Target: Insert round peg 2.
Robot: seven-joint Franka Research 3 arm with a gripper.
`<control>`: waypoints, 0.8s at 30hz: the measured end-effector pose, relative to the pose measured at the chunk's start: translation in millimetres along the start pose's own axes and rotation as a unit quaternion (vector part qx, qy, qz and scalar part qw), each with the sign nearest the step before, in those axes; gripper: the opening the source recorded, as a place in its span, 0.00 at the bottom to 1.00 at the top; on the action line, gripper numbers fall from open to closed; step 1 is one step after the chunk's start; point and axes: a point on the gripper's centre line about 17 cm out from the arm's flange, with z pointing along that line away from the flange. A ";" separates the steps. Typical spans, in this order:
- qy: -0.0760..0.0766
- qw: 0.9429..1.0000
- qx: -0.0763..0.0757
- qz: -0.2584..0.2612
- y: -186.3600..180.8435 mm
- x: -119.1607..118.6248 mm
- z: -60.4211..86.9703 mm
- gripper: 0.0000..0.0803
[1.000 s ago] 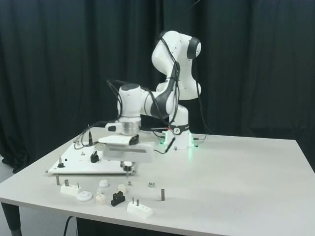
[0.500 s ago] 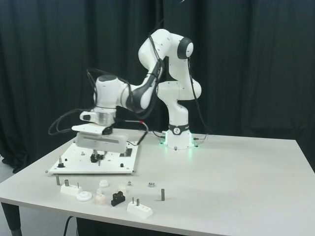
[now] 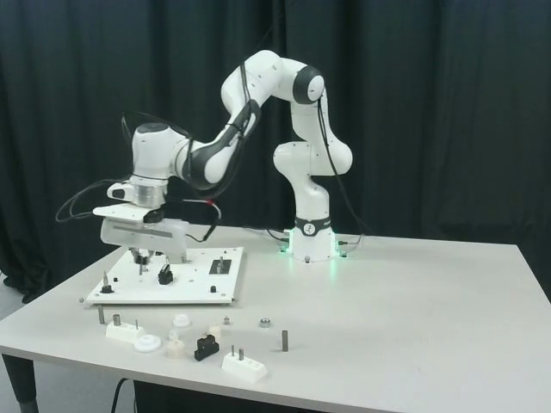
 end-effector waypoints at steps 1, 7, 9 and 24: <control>-0.001 1.000 0.000 0.000 5.7 -4.1 1.0 0.09; -0.008 1.000 -0.002 0.001 35.5 -29.0 8.5 0.09; -0.010 1.000 -0.003 0.000 44.8 -37.3 11.2 0.09; -0.034 0.999 -0.007 0.007 108.3 -104.2 33.7 0.09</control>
